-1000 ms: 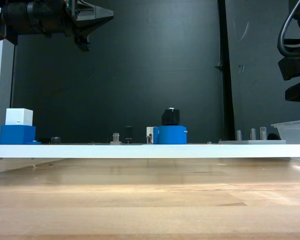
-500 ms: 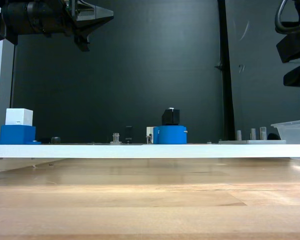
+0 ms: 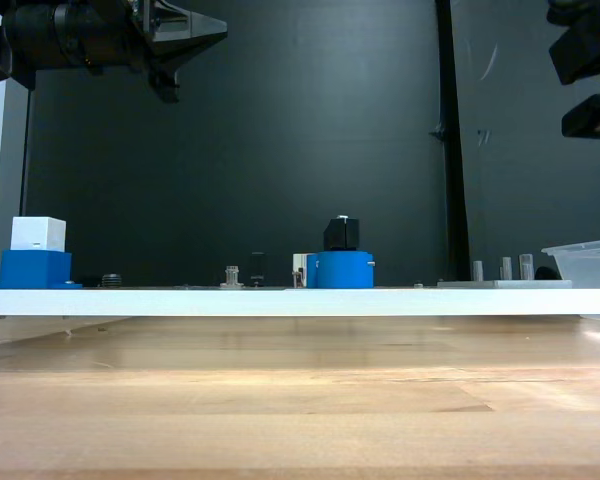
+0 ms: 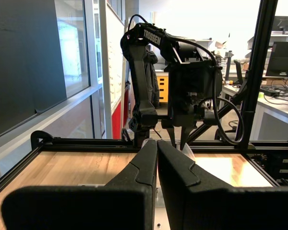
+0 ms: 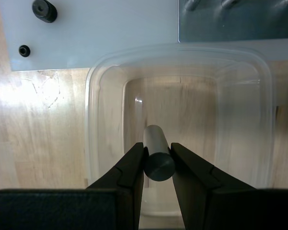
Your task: Pick the 16mm cylinder and place it in the taskboard
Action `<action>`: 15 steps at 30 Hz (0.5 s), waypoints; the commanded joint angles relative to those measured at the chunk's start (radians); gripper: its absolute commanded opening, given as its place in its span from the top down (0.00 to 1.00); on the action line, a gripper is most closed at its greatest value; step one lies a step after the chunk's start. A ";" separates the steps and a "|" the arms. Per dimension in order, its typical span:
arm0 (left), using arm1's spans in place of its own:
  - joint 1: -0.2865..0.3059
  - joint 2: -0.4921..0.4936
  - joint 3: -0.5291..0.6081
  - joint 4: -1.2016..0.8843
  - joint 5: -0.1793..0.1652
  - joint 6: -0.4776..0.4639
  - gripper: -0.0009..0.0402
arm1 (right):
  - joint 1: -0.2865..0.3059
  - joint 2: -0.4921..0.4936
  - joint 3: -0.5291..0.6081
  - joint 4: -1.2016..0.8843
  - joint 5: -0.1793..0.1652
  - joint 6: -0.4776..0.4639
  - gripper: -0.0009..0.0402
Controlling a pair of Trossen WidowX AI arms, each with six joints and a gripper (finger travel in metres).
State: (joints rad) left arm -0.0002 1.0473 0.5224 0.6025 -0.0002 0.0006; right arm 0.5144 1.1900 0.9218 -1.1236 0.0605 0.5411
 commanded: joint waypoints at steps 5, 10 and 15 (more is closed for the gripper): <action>0.000 0.000 0.000 0.000 0.000 0.000 0.98 | -0.001 0.000 0.054 -0.047 0.012 -0.001 0.94; 0.000 0.000 0.000 0.000 0.000 0.000 0.98 | -0.003 0.001 0.054 -0.046 0.026 -0.001 0.94; 0.000 0.000 0.000 0.000 0.000 0.000 0.98 | -0.005 0.001 0.054 -0.042 0.026 -0.001 0.94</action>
